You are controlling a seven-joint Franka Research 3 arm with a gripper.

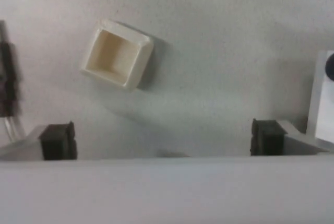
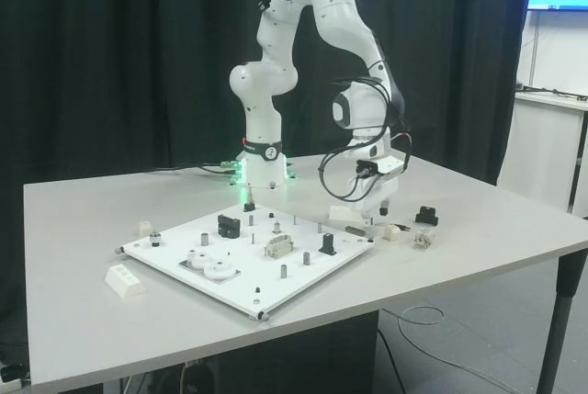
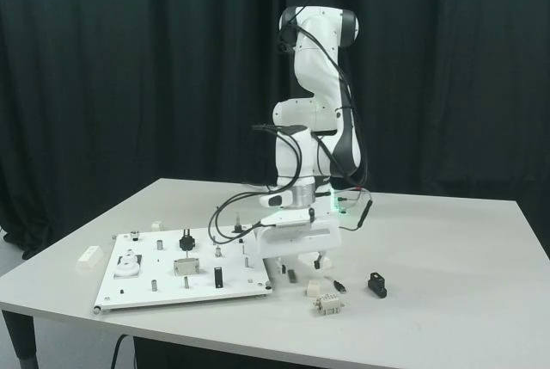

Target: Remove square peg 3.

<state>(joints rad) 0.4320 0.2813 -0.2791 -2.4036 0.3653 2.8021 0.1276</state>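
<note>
A white hollow square peg (image 1: 117, 54) lies loose on the grey table, off the white board (image 2: 239, 265). In the first room view the peg (image 2: 392, 232) rests just beyond the board's right corner. In the second room view the peg (image 3: 315, 287) sits by the board's near right corner. My gripper (image 1: 162, 140) hovers low over the table beside the peg, open, with nothing between its black pads (image 1: 58, 141). The peg is apart from both fingers. From the room the gripper (image 2: 375, 219) hangs just above the table at the board's edge.
A black part (image 2: 425, 216) and a small connector (image 2: 422, 241) lie on the table right of the peg. The board carries several pegs, gears and black fixtures. A white block (image 2: 124, 280) lies at the board's left, and a small white cube (image 2: 144, 227) behind it.
</note>
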